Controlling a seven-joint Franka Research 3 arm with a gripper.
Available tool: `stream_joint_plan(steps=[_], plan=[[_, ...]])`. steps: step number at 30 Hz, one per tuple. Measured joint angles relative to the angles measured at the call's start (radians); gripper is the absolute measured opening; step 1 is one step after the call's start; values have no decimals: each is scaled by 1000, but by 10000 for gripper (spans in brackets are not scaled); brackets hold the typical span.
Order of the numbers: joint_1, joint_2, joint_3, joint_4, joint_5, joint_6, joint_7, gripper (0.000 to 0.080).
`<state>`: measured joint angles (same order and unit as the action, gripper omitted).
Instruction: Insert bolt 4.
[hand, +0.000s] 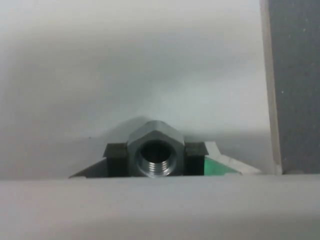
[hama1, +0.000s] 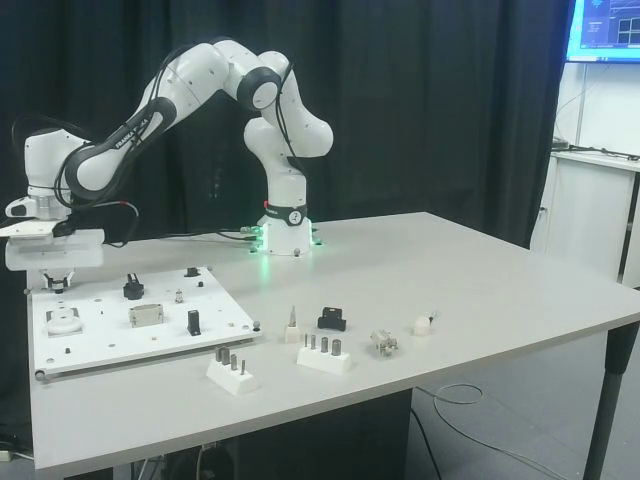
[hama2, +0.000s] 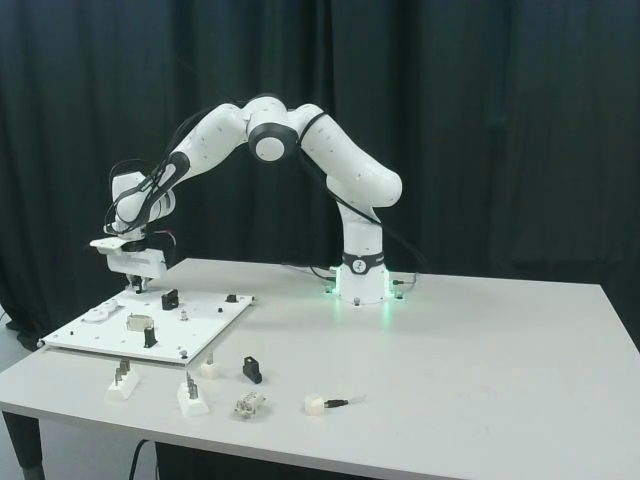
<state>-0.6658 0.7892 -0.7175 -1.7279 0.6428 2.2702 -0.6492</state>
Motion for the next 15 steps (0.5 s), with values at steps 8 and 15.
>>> stream_joint_plan(steps=[8, 15], plan=[[-2, 0, 0, 0, 8, -3, 143, 225], [-3, 0, -1, 0, 13, -7, 267, 225]])
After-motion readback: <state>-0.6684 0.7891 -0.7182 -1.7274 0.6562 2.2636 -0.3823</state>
